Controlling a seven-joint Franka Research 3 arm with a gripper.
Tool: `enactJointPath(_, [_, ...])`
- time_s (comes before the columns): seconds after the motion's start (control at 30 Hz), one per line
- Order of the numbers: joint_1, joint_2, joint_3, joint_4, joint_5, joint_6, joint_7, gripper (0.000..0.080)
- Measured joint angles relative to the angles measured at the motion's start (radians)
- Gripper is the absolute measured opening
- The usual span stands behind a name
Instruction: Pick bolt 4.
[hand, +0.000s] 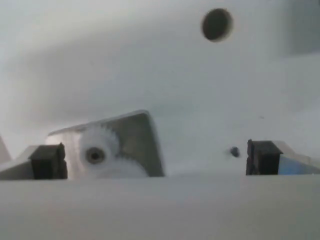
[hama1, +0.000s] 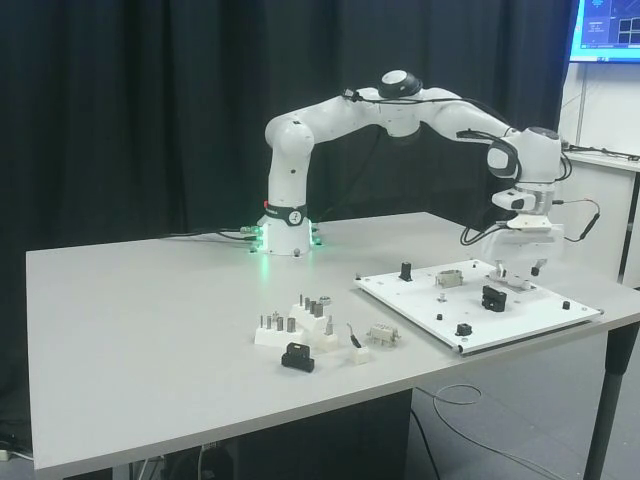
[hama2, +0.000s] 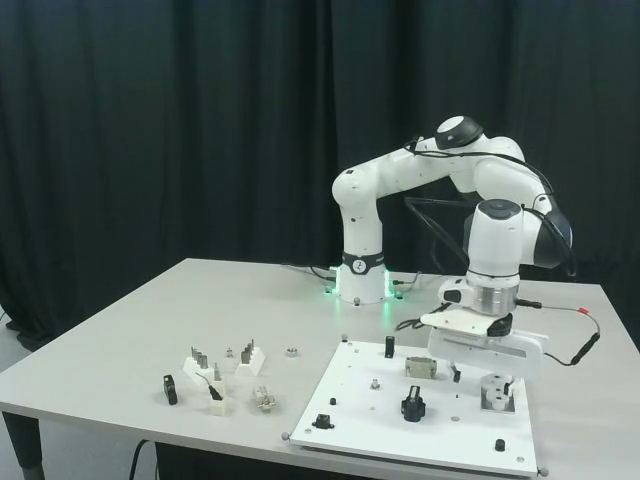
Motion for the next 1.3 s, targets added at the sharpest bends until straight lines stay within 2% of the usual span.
enactJointPath(0.2, [0.021, 0.0, -0.043, -0.037, -0.003, -0.042, 0.021, 0.08])
enactJointPath(0.43, [0.065, -0.001, -0.106, -0.116, -0.029, -0.091, 0.023, 0.08])
enactJointPath(0.73, [0.141, -0.001, -0.18, -0.253, -0.128, -0.124, -0.054, 0.08])
enactJointPath(0.83, [0.169, -0.001, -0.203, -0.31, -0.158, -0.123, -0.077, 0.08])
enactJointPath(0.97, [0.196, 0.0, -0.229, -0.382, -0.171, -0.109, -0.088, 0.08])
enactJointPath(1.3, [0.217, 0.0, -0.267, -0.552, -0.166, -0.002, -0.132, 0.08])
